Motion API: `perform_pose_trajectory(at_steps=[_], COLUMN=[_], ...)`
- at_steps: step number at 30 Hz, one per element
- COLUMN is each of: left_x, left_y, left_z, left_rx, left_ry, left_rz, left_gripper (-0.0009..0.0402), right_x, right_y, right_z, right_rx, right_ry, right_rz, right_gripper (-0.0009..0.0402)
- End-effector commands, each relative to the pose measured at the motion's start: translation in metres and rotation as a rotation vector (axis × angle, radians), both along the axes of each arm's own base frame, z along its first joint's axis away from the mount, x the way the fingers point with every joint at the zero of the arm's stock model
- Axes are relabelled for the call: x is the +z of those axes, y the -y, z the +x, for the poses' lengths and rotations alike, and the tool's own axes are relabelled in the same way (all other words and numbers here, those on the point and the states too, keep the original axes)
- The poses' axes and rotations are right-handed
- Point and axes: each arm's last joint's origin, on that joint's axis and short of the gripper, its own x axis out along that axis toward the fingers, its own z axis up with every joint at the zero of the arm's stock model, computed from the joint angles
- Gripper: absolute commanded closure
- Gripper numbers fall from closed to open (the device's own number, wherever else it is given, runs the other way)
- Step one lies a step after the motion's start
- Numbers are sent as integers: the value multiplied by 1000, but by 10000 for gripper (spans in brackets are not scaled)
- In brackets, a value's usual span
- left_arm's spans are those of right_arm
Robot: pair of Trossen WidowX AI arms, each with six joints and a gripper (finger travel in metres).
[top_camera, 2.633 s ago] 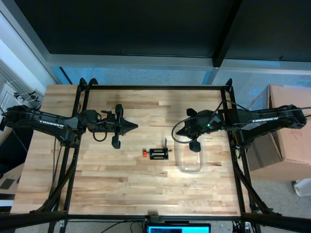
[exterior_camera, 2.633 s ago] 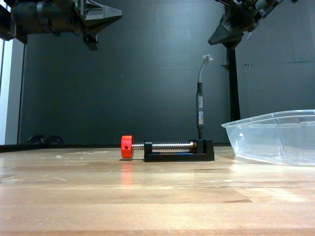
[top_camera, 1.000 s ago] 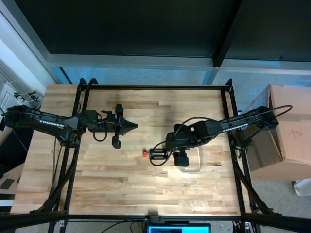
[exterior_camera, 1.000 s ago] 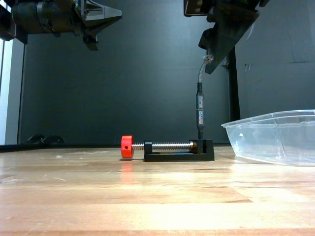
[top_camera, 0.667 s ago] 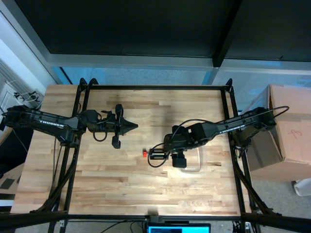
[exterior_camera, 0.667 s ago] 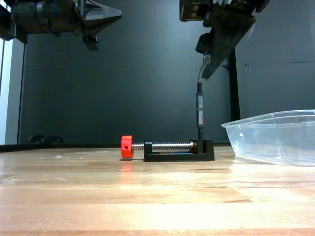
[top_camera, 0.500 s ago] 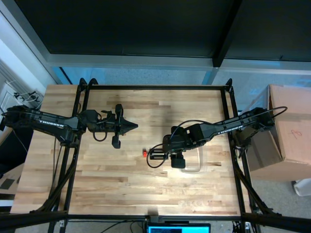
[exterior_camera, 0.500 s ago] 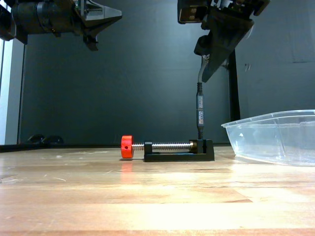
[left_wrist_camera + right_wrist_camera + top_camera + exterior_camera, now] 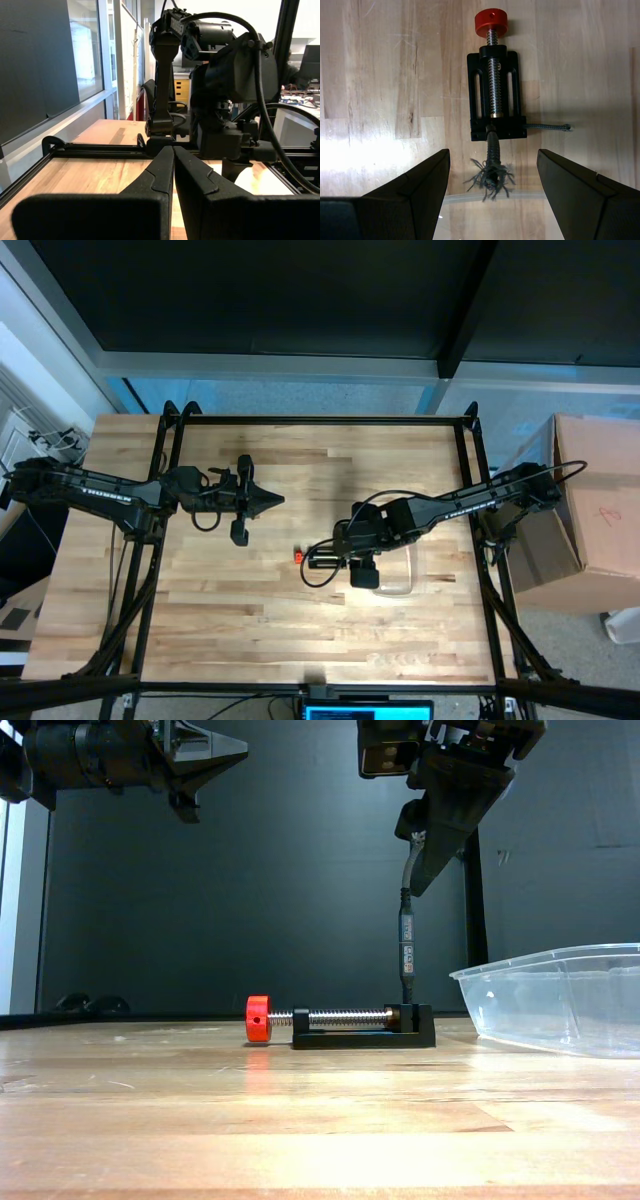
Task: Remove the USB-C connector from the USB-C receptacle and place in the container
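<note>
1. On the wooden table, right of centre: a clear plastic container, shallow and open-topped. Through its walls, only wood grain to be seen.
2. Just beside its rim: a black screw clamp, lying flat, with a red knob at the end away from the container.
3. Standing in the clamp end nearest the container: the USB-C connector, outside the container and held by neither arm. Depth in the USB-C receptacle impossible to tell, the seat being hidden by the clamp body.
4. Long axis vertical: plug end down in the clamp, frayed cable end up, with a slight bend near the top.
5. Directly over the connector: the right gripper, pointing down, fingers spread wide. Frayed end between them, with a clear gap on each side in the wrist view; nothing pinched.
6. High over the table's left half, well apart from the clamp: the left gripper, level, pointing toward the right arm, pads pressed together on nothing.
</note>
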Motion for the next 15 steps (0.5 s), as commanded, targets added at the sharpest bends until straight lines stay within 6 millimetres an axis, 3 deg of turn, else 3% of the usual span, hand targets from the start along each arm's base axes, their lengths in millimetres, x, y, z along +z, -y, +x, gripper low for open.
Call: perform_pose_trajectory(at_steps=[1, 15], left_x=[0, 0], left_y=[0, 0], left_z=[0, 0], left_rx=[0, 0], left_ry=[-1, 0], left_rz=[0, 0], left_gripper=[393, 393], right_x=[-3, -15], right_y=[-3, -18], right_z=[1, 6], right_rx=[2, 7], right_ry=[-7, -21], right_rz=[1, 50], right_gripper=[150, 175])
